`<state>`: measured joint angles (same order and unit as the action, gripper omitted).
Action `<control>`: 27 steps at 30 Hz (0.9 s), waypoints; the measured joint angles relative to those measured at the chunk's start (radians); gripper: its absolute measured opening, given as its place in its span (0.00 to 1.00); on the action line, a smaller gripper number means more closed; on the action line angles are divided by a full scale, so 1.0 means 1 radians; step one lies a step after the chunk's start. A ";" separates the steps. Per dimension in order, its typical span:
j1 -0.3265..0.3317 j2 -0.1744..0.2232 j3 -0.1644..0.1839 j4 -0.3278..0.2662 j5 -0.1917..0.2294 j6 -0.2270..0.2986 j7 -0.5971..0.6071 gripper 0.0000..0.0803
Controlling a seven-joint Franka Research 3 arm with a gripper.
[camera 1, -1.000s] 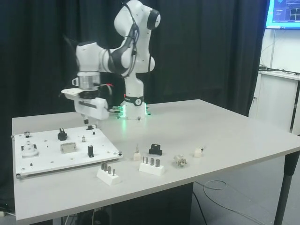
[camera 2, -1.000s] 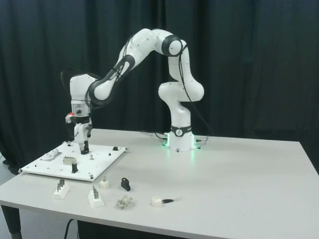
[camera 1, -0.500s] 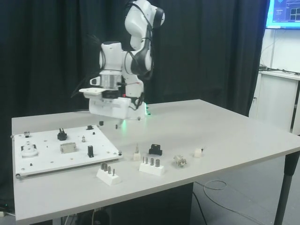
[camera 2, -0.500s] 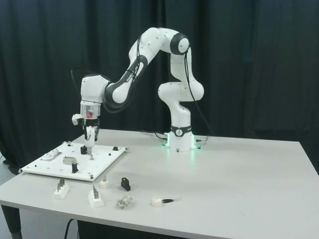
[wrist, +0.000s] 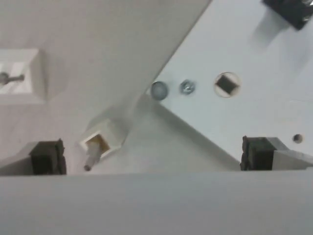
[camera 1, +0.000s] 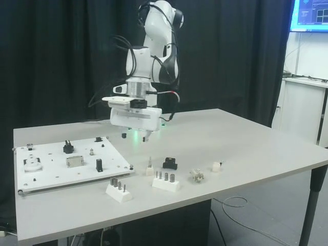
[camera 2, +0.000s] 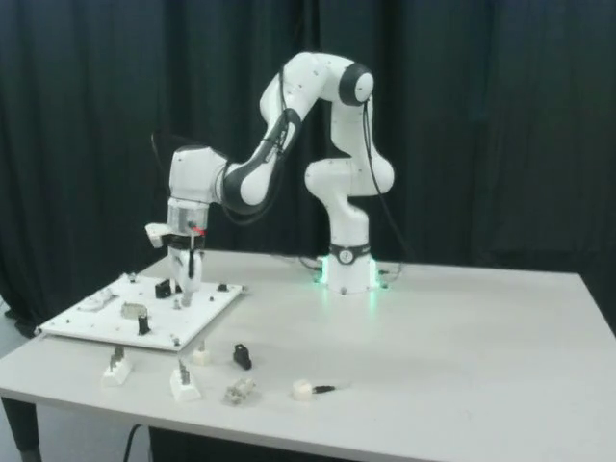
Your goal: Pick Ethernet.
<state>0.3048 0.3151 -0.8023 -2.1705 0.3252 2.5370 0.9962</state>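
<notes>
My gripper (camera 1: 134, 136) hangs open and empty above the table, just past the right edge of the white board (camera 1: 51, 174). In the wrist view the gripper (wrist: 151, 155) has its black pads (wrist: 46, 156) far apart. Between them lie the board's corner (wrist: 244, 88) and a small white block with a pin (wrist: 100, 142). Several small parts lie in a row in front: that pin block (camera 1: 149, 169), a black connector (camera 1: 169, 164), a metal connector (camera 1: 197, 175) and a white plug (camera 1: 217, 166). I cannot tell which one is the Ethernet part.
Two white peg holders (camera 1: 119, 188) (camera 1: 165, 181) stand near the front edge; one peg holder (wrist: 19, 78) also shows in the wrist view. The board carries a black post (camera 1: 98, 164), a metal block (camera 1: 74, 161) and a white gear (camera 1: 32, 165). The arm's base (camera 2: 348, 269) is at the back.
The arm has swung right, from over the board's far side to beyond its right edge. The gripper stayed empty.
</notes>
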 joint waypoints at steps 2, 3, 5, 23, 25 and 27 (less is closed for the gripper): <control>0.010 0.003 0.001 0.000 0.000 0.004 0.000 1.00; 0.014 0.005 0.001 -0.001 -0.001 0.006 0.000 1.00; 0.022 0.008 0.003 -0.001 -0.002 0.008 0.000 1.00; 0.041 0.028 0.047 -0.008 -0.005 0.011 0.068 1.00; 0.041 0.034 0.052 -0.008 -0.005 0.020 0.068 1.00; 0.041 0.040 0.058 -0.008 -0.005 0.031 0.067 1.00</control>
<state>0.3454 0.3555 -0.7446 -2.1785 0.3199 2.5680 1.0630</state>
